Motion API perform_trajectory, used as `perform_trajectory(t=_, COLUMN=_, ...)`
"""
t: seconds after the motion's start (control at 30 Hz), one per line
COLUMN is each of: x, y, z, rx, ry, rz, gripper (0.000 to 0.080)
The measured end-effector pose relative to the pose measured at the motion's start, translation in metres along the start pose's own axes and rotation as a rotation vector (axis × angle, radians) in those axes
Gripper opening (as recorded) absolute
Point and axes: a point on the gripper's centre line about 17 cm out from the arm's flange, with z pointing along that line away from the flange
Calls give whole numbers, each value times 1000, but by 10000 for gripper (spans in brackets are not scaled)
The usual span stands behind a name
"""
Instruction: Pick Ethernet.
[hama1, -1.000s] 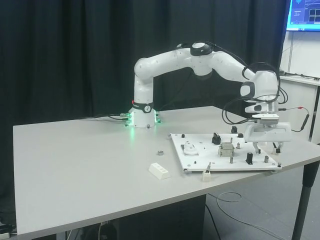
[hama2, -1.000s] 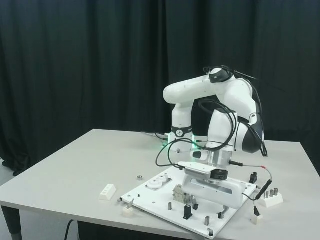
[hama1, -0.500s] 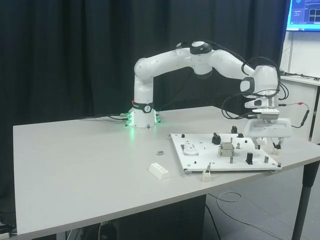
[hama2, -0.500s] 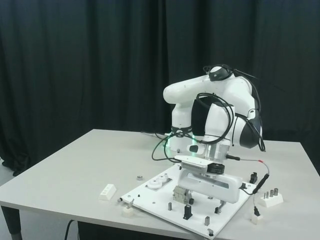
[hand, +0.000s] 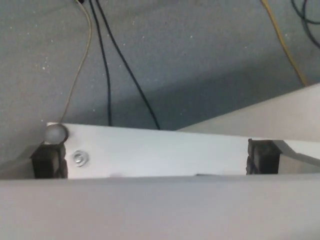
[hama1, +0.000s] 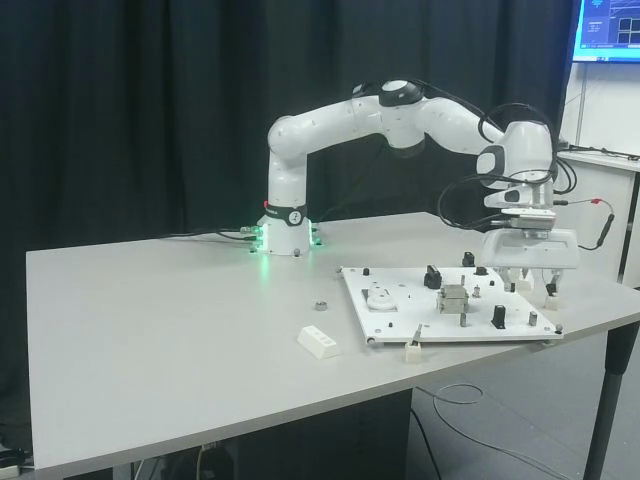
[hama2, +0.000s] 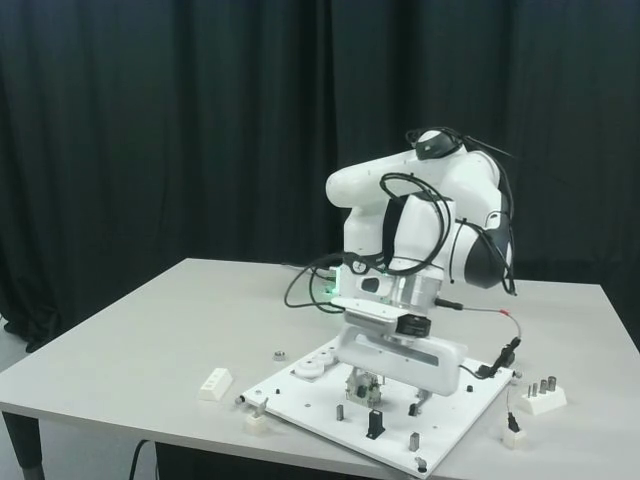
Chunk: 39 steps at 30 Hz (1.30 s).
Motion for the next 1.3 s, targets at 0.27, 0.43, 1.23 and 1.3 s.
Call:
perform_trajectory(t=0.27, x=12, y=22, z=-3, rx=-17, ry=-6, rz=-58, gripper=800)
perform_trajectory(t=0.43, x=17, y=38, z=-4, rx=-28, ry=-18, rz=-119, gripper=800)
perform_trajectory(t=1.23, x=21, y=123, z=13, rx=-88, ry=-75, rz=-439, gripper=800)
perform_trajectory(t=1.3, x=20, y=130, z=15, rx=-93, ry=-82, rz=-469, gripper=800)
